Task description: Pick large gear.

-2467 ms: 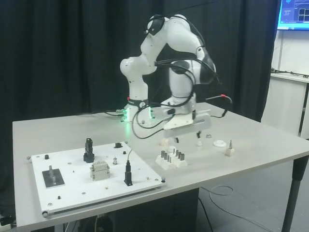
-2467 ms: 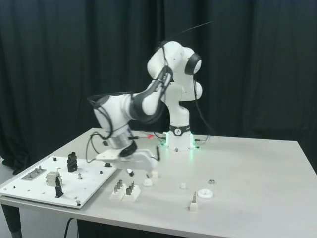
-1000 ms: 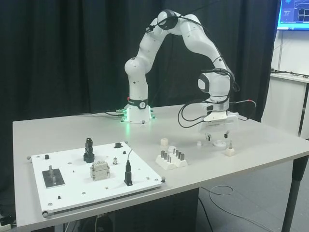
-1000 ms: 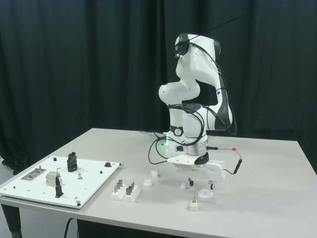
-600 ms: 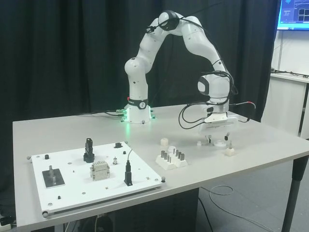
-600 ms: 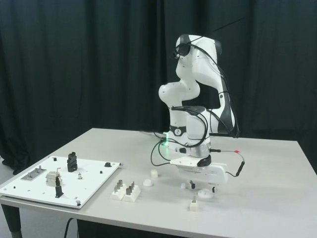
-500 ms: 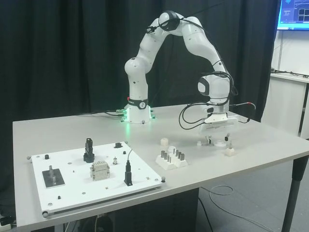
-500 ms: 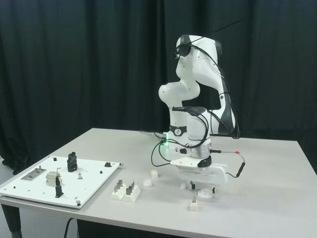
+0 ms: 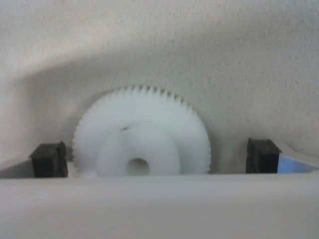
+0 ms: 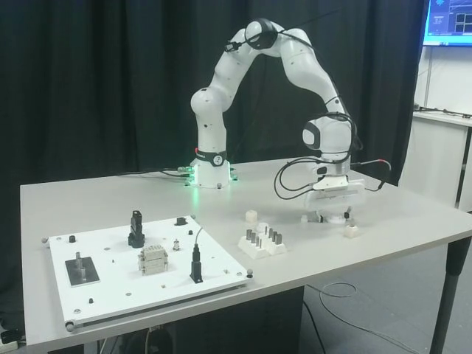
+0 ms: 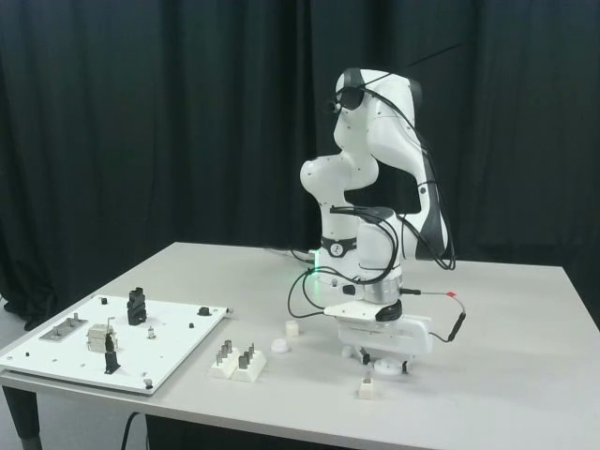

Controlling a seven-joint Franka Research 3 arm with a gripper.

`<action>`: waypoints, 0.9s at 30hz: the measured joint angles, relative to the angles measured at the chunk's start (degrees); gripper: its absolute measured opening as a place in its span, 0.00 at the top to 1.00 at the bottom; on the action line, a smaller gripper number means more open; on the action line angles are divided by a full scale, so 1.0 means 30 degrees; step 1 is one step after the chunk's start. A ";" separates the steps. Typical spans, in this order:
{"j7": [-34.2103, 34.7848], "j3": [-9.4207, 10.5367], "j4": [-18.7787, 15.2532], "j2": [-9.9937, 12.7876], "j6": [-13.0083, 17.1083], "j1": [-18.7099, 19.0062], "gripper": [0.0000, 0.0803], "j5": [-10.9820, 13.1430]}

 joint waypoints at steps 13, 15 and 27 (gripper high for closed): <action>0.0455 0.0020 0.0001 0.0064 0.0220 -0.0001 0.00 -0.0183; 0.0534 0.0031 0.0001 0.0071 0.0220 -0.0001 0.00 -0.0259; 0.0874 0.0050 0.0060 0.0064 0.0263 -0.0001 0.26 -0.0375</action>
